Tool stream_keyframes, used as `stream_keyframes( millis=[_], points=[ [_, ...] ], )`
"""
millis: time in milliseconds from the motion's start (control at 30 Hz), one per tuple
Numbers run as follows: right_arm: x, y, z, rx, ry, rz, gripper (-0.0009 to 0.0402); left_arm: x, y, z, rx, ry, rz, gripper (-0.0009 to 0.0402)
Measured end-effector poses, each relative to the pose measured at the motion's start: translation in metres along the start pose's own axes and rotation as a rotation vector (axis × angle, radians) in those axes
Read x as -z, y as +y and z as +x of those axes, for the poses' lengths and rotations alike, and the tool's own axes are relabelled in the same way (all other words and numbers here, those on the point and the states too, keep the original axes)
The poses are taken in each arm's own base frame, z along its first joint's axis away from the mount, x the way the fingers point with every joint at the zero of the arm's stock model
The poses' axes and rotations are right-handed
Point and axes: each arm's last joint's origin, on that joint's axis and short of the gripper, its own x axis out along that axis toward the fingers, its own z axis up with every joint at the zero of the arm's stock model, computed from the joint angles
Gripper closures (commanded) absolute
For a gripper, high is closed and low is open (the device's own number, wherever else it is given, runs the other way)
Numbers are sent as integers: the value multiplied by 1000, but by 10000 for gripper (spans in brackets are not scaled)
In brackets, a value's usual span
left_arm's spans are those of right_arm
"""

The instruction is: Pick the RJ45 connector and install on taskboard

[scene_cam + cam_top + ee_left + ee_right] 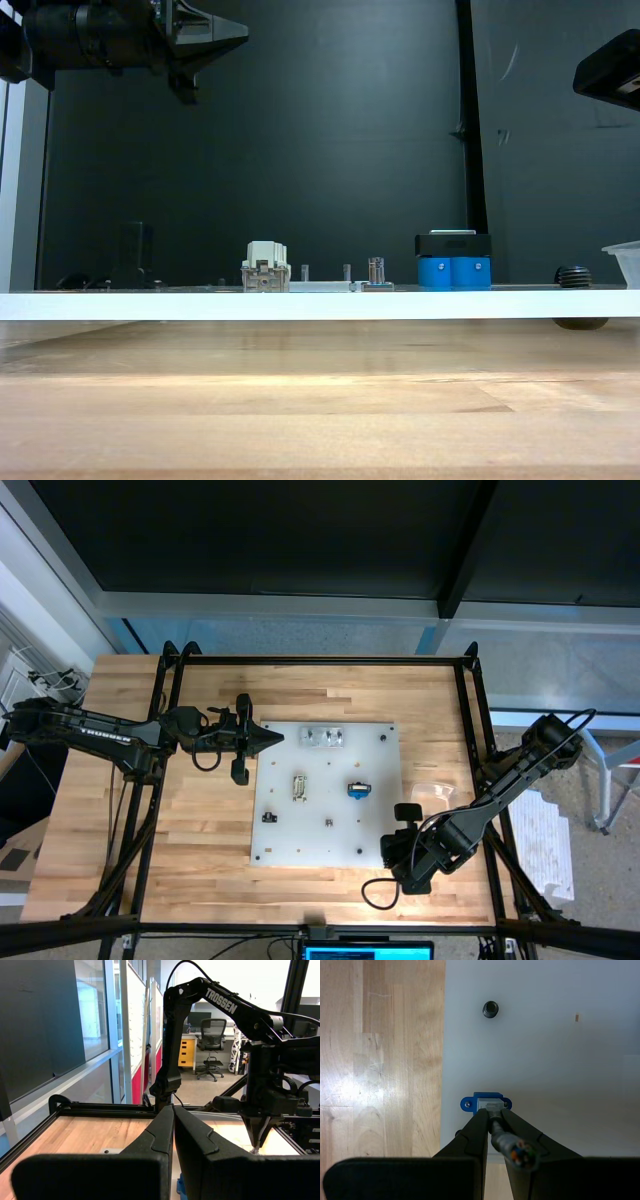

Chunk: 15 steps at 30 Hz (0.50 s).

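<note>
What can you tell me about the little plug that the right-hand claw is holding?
The RJ45 connector is a small clear-looking plastic plug on a short grey cable stub, whose cut end shows coloured wires. The right gripper is shut on it, over the near right corner of the taskboard. Its tip points at a blue-framed socket and seems to touch it. The left gripper, shut and empty, hovers over the far left corner.

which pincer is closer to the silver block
Left. The left pincer hovers just left of the silver block; the right pincer is over the near right corner of the board.
</note>
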Motion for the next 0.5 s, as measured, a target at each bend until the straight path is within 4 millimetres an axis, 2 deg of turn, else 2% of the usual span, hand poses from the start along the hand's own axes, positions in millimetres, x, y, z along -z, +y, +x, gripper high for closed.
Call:
stream_keyframes(
  millis=[400, 500],
  points=[
    [0, -1, -5, -20, -10, 6, 393, 0, 0, 0, 0, 0, 0, 393],
    [1, -1, -6, -24, -12, 6, 379, 0, 0, 0, 0, 0, 0, 393]
  ],
)
